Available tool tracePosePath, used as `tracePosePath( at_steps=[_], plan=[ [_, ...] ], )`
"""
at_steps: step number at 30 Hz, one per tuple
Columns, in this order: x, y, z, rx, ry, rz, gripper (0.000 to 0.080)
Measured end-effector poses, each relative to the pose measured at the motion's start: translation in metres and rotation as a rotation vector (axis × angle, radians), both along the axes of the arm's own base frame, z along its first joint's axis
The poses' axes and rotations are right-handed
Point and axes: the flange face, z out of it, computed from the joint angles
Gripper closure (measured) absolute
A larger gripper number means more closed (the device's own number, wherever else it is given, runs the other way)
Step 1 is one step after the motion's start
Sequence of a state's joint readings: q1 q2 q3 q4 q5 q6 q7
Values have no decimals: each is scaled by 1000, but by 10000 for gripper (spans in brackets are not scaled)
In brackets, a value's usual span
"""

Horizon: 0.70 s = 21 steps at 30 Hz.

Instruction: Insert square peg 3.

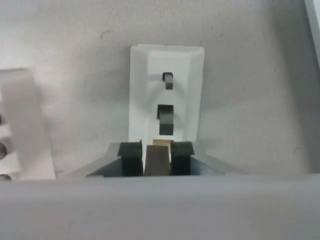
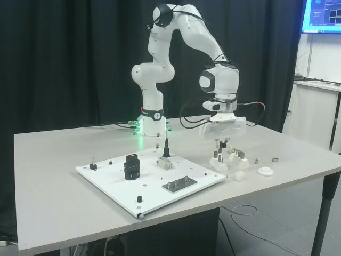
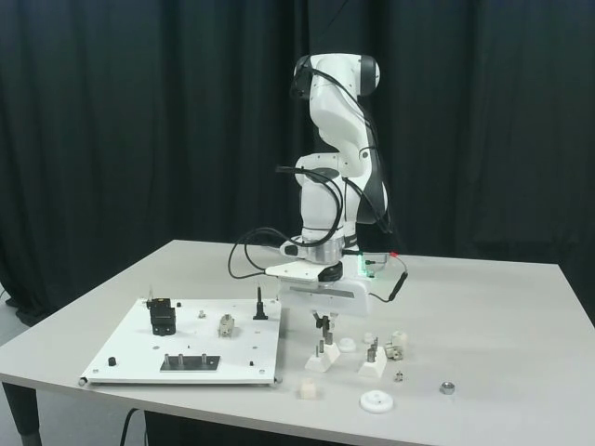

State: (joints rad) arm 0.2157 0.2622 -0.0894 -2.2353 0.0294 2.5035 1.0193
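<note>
The gripper [image 1: 156,156] is clamped on a square peg [image 1: 157,161] above a white holder [image 1: 187,75] on the grey table [image 2: 53,160]. Black curtains [image 3: 139,121] hang behind.

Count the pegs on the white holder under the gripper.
3. Wrist view: a small peg at the holder's far end, a bigger peg in the middle, and a third peg between the gripper's fingers. More may be hidden.
</note>
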Motion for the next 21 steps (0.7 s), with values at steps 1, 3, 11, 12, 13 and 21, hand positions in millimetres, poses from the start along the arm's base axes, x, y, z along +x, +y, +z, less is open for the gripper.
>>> tracePosePath(
  at_steps=[1,3,11,12,13,21],
  plan=[
    [0,0,0,0,0,0,687],
    [0,0,0,0,0,0,687],
    [1,-1,1,-1,-1,1,687],
    [1,-1,1,-1,-2,5,687],
    [1,-1,1,-2,-2,9,687],
    [3,-11,5,-7,-9,82,687]
  ],
)
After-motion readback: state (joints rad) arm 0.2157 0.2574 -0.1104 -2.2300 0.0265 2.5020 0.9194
